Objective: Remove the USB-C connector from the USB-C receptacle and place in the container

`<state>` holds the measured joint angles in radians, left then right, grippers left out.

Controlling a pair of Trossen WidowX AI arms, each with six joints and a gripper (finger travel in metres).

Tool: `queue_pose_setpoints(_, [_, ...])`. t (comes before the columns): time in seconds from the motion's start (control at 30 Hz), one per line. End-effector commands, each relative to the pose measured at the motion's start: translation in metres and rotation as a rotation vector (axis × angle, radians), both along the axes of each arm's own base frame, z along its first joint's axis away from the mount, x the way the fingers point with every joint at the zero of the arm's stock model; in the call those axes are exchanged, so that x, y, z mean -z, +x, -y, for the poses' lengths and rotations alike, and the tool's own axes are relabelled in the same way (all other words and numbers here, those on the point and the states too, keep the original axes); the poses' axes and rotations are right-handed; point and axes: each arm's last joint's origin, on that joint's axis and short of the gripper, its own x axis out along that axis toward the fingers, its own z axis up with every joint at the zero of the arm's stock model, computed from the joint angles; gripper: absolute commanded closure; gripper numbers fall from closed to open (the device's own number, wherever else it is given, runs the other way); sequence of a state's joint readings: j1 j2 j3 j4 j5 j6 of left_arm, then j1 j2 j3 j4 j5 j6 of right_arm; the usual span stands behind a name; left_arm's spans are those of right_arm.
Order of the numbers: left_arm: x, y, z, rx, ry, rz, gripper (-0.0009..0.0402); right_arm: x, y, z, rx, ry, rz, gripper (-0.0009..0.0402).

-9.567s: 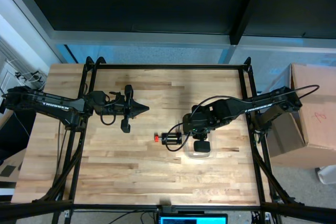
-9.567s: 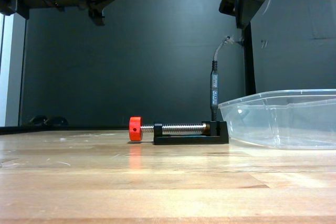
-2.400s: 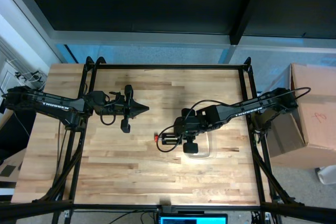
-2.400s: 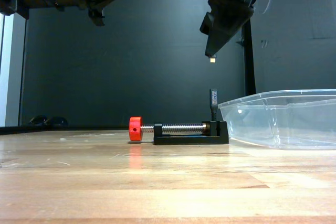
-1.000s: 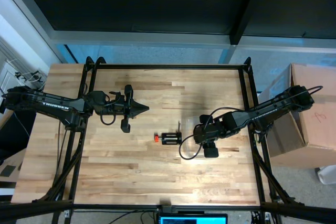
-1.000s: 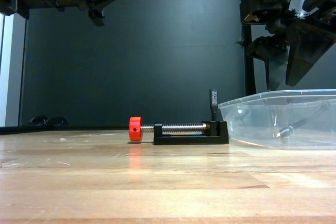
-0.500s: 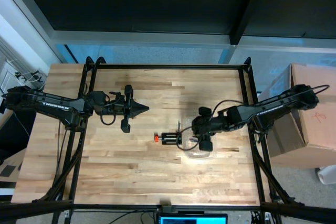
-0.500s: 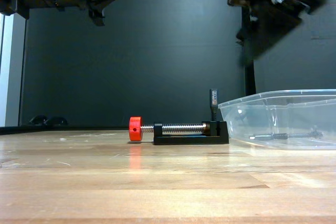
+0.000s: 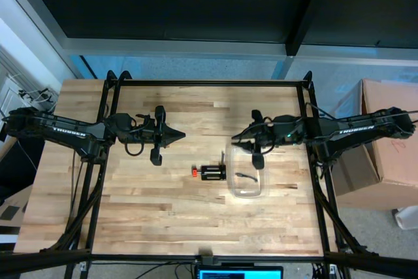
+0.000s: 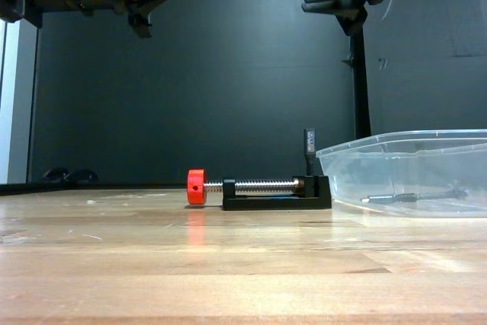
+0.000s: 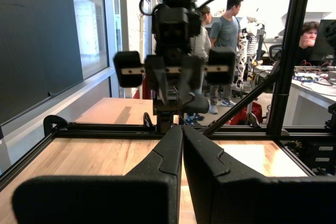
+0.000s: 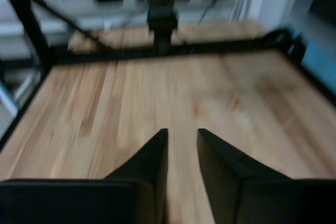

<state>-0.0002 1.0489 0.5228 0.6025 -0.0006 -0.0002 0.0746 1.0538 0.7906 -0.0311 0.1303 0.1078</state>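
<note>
Right hand (image 9: 236, 140) empty

High view: it hovers beyond the container (image 9: 230, 184), where the USB-C connector (image 9: 246, 176) lies free; left hand (image 9: 180, 136) hangs well apart. Low view: USB-C receptacle (image 10: 309, 144) stands bare. Wrist views: left closed on nothing, right slightly parted, presumably delivery done.

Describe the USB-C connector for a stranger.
On the table, a clear container sits beside a red-knobbed clamp, near the open right gripper; the shut left gripper hangs farther left. The USB-C connector lies free inside: a thin dark cable, alone.
</note>
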Motion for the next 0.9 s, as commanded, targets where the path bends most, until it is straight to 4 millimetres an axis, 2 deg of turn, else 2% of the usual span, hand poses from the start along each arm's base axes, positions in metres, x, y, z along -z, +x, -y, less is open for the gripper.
queue_pose_setpoints(0.03, [0.000,0.000,0.000,0.000,0.000,0.000,0.0393,0.001,-0.010,0.007,0.019,-0.011,0.092,0.0380])
queue_pose_setpoints(0.1, [0.000,0.000,0.000,0.000,0.000,0.000,0.0393,0.002,-0.017,0.010,0.009,-0.011,0.147,0.0396])
queue_pose_setpoints(0.37, [0.000,0.000,0.000,0.000,0.000,0.000,0.0393,0.009,-0.035,0.014,-0.004,-0.014,0.258,0.0394])
queue_pose_setpoints(0.7, [0.000,0.000,0.000,0.000,0.000,0.000,0.0393,0.022,-0.039,0.013,-0.036,-0.011,0.309,0.0393])
queue_pose_setpoints(0.9, [0.000,0.000,0.000,0.000,0.000,0.000,0.0393,0.024,-0.039,0.013,-0.040,-0.011,0.313,0.0393])
